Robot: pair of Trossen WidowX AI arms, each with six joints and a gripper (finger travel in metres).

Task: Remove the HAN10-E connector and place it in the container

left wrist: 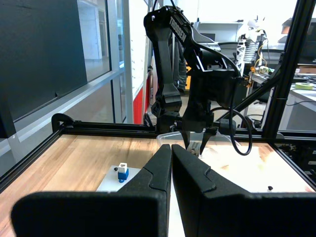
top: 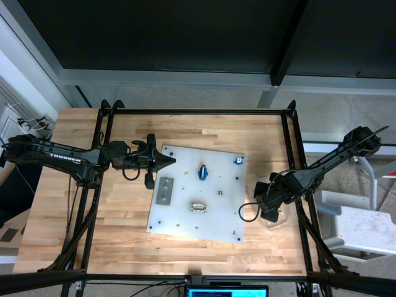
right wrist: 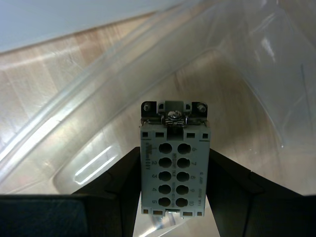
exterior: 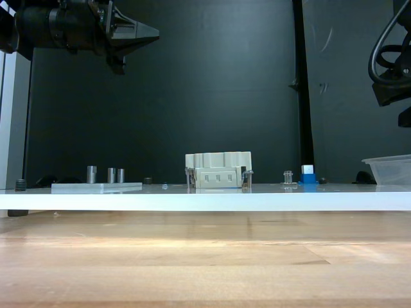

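Two arms reach inward over the wooden table (top: 93, 210). The left arm lies stretched out almost level. Its left gripper (top: 169, 160) points across the left edge of the white board (top: 210, 223) and sits high above it in the low view. Its black fingers are pressed together with nothing between them.

The right arm is bent at the elbow and angled downward, and the right gripper (top: 270, 209) hangs over the container (exterior: 388, 168), just beside the board's right edge. Its fingers (right wrist: 123, 180) are clamped on the long sides of the HAN10-E connector (right wrist: 174, 158), which is held above the tub's floor. Whether it touches that floor I cannot tell.

The connector is a beige-grey moulded plastic block with two columns of five round holes and a small metal bracket with two screws at its far end. The container is clear and glossy with rounded corners, and the wood grain shows through it.

The matte board carries a flat grey metal plate (top: 164, 190) with short pegs, a blue knob (top: 203, 172) and a beige housing (top: 198, 208) with a scalloped top.

Numbers 1 to 5 run beside one column of holes and 6 to 10 beside the other. The fine print between the columns is too small to read. White lettering (left wrist: 178, 28) on the right arm shows "ROSSEN".
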